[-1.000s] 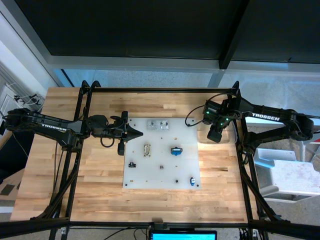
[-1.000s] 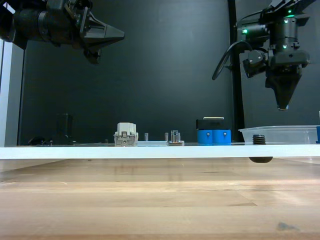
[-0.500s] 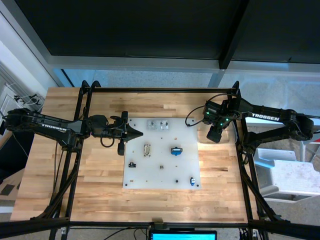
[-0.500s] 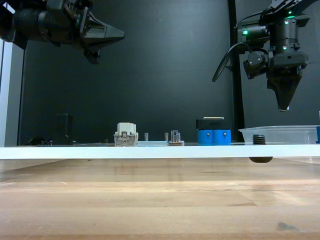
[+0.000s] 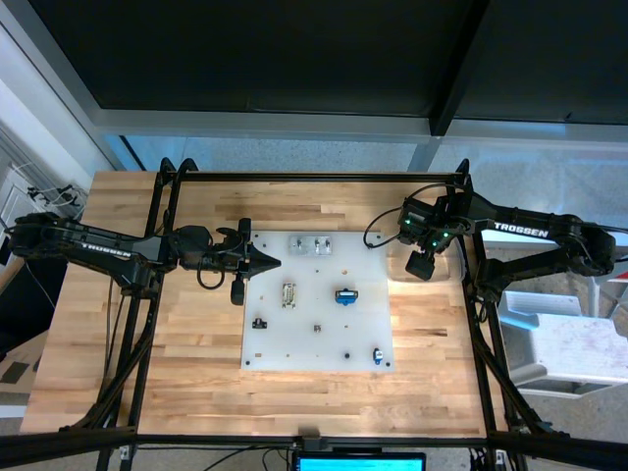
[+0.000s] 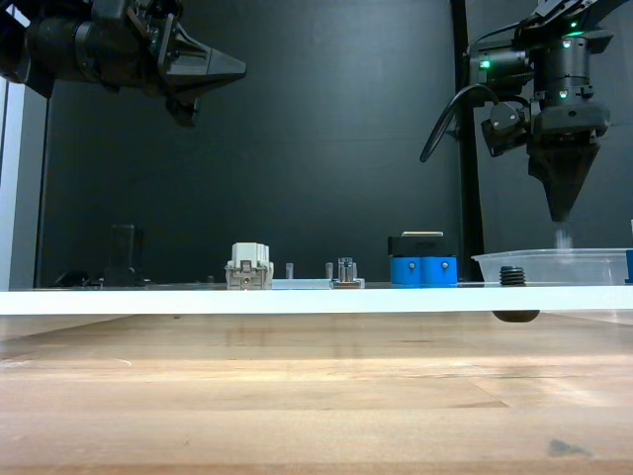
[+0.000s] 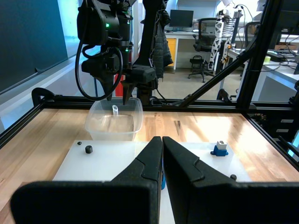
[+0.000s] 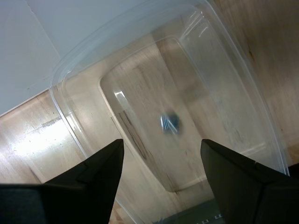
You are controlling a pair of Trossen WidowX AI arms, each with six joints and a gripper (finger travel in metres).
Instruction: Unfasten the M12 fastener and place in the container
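Note:
My right gripper (image 5: 420, 267) hangs open over the clear container (image 5: 397, 278), which stands on the table off the board's far right side. Its fingers (image 8: 93, 179) stand wide apart with nothing between them. A small blurred silver nut (image 8: 169, 123) shows below them, over the container's floor. In the low view the nut (image 6: 564, 236) is a pale smear in the air just under the gripper (image 6: 562, 213) and above the container's rim (image 6: 554, 259). The black stud (image 6: 511, 276) shows bare ribs. My left gripper (image 5: 270, 263) is shut and empty, high at the board's left edge.
The white board (image 5: 294, 339) carries a grey connector (image 5: 289, 295), a blue block (image 5: 345, 295), a small blue-topped part (image 5: 378, 355) and a silver pair of fittings (image 5: 311, 244). Black frame rails (image 5: 314, 178) border the table.
The nut has appeared below the right gripper's fingertips, dropping toward the container. Both arms have barely moved.

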